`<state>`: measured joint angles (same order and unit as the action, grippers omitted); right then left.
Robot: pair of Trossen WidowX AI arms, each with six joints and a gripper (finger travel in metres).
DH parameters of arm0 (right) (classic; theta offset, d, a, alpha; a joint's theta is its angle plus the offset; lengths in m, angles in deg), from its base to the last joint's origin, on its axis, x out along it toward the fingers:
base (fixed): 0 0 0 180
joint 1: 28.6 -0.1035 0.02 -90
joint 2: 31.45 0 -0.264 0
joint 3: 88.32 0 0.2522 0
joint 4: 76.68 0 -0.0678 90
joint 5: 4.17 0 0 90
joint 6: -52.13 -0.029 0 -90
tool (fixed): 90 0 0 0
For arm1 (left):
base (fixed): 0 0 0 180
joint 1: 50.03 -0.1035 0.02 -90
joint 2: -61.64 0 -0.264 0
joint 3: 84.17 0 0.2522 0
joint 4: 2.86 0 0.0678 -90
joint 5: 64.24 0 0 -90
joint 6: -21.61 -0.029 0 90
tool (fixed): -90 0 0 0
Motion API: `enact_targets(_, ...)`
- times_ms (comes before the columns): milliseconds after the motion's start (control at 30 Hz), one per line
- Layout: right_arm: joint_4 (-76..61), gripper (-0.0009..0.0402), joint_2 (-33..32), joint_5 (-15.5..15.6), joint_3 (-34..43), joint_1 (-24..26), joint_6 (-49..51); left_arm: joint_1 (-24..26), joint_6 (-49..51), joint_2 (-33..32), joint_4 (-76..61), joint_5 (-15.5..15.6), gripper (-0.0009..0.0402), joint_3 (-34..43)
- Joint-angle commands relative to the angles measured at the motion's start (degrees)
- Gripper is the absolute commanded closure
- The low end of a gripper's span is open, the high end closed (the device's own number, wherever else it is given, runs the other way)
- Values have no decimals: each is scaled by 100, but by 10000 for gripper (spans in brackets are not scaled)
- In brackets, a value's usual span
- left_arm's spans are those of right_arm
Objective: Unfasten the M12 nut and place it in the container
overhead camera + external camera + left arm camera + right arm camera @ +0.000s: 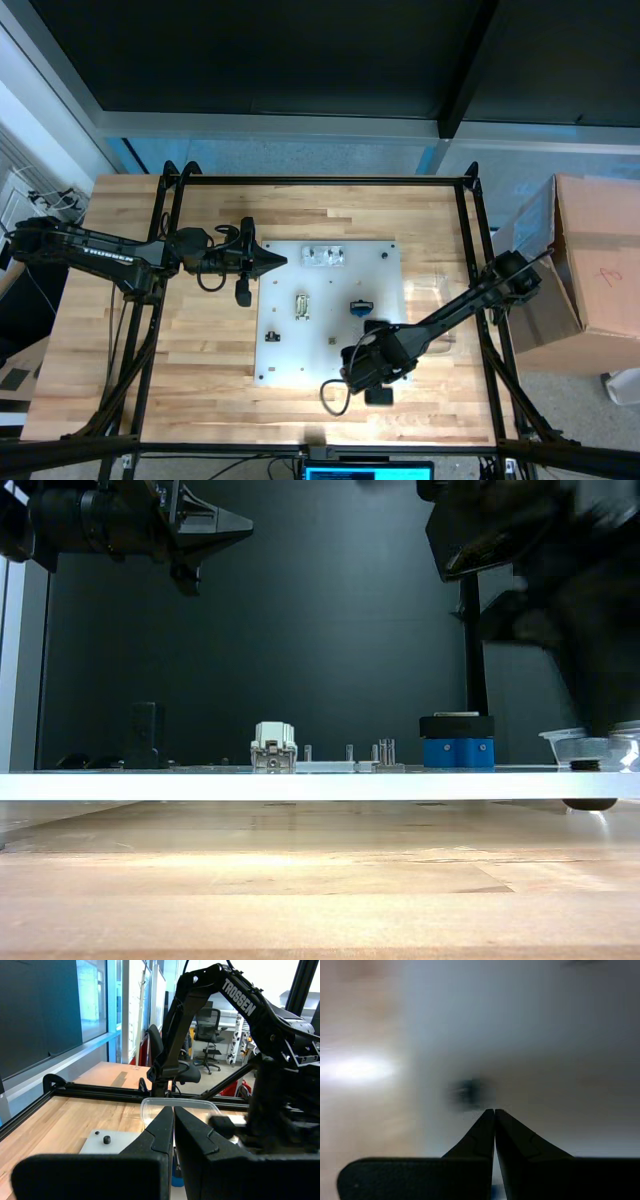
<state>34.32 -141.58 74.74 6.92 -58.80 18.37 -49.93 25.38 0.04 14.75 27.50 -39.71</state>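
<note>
Both of my grippers have their fingers pressed together, with nothing showing between them. My left gripper (283, 261) hangs high over the far left edge of the white board (290, 350), well apart from the work. My right gripper (494, 1110) is down low at the board's near right edge. Its own camera shows only a dark smudge (469, 1092) just beyond the tips, and I cannot tell whether that is the bare stud or the nut on it.

I cannot find the nut in any view. My right arm covers its place from above. From worktop height I see only a dark stub (585, 765) in front of the container (585, 742), too small to read. The container stands on the worktop (200, 340) just off the board's right edge, and I can make out nothing silver in it.

I judge the unscrewing is the step in hand. To do it well, I should part my right fingers, centre them squarely over the stud, come straight down and clamp on the nut's flats. Then I would turn without tilting and lift only once it spins free.
</note>
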Motion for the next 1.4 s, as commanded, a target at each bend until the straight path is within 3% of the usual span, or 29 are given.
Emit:
enact_targets(33, -315, 393, 170, -439, 63, 24, -46, -2, -2, 0, 4, -2, 393, 2)
enact_targets(233, -483, 393, 280, -341, 87, 31, -94, -2, -2, 0, 2, -2, 393, 2)
enact_targets(300, -483, 393, 291, -136, 114, 33, -205, 0, -2, 0, 0, -2, 393, 2)
enact_targets(500, -232, 393, 286, 1126, 236, 28, -9, 0, -2, 0, 2, -2, 393, 2)
enact_targets(633, 24, 393, 214, 1580, 149, 20, 243, -2, -2, 0, -2, -2, 393, 2)
enact_targets(1033, 378, 393, -181, 1569, 70, 26, 625, 0, -2, 0, 0, -2, 393, 2)
enact_targets(1133, 358, 393, -184, 1432, 61, 39, 723, 0, -2, 0, 0, 0, 393, 2)
enact_targets(1300, -144, 393, -33, -332, 94, 48, 238, -2, -2, 0, 0, 0, 393, 2)
enact_targets(1400, -376, 393, 81, -581, 146, 48, 46, -2, -2, 0, 0, 0, 393, 2)
